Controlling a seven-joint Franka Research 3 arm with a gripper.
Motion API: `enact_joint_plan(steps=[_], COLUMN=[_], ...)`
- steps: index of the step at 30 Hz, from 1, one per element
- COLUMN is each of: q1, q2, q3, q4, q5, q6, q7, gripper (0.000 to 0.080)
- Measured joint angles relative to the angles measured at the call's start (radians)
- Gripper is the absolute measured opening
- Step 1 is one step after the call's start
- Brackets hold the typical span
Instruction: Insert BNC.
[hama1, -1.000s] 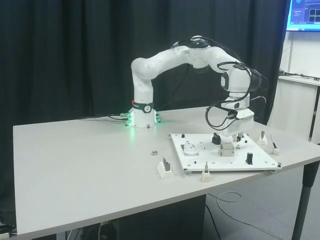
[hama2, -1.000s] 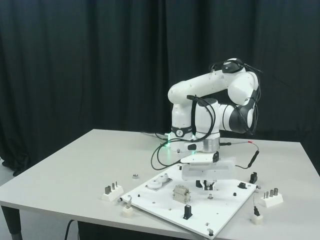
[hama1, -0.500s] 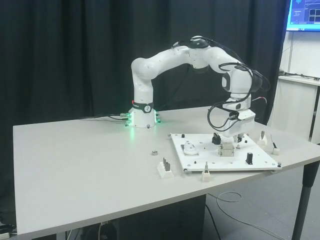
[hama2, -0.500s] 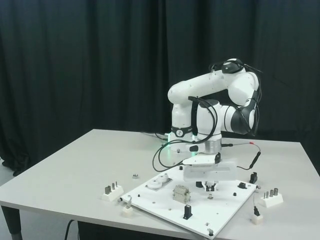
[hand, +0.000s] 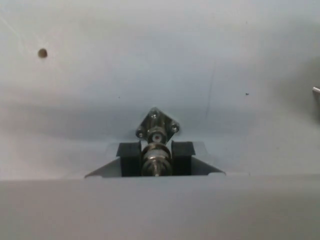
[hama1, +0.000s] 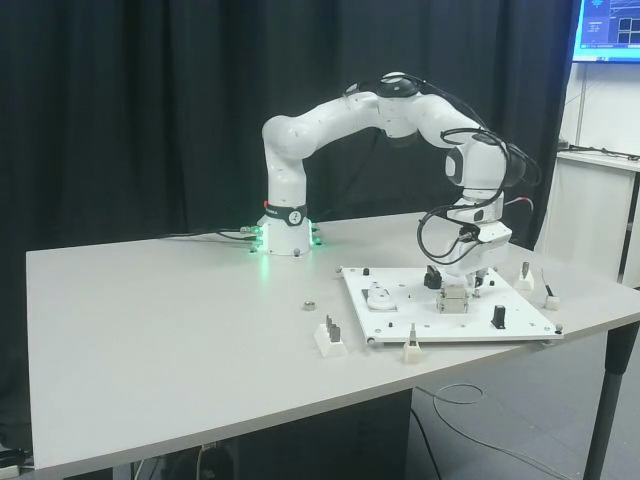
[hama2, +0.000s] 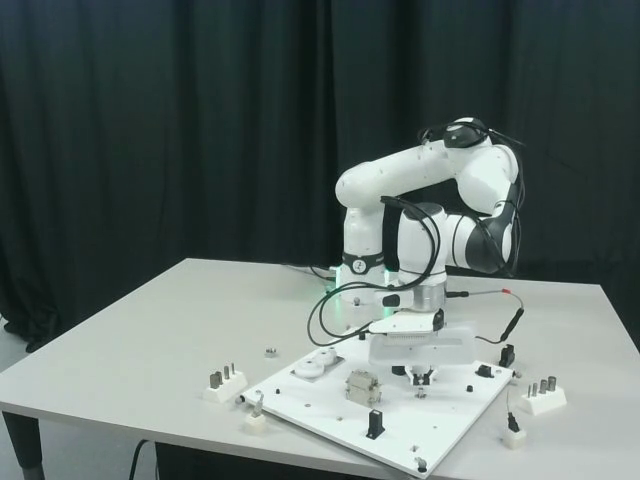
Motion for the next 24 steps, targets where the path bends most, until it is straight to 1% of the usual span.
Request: enact_joint_plan(steps=[24], q1=[0.0], q2=[0.0], q3=[0.013], q4=[0.004], q5=[-0.004], q6=[0.01], q7=[0.001], gripper=[0.0123])
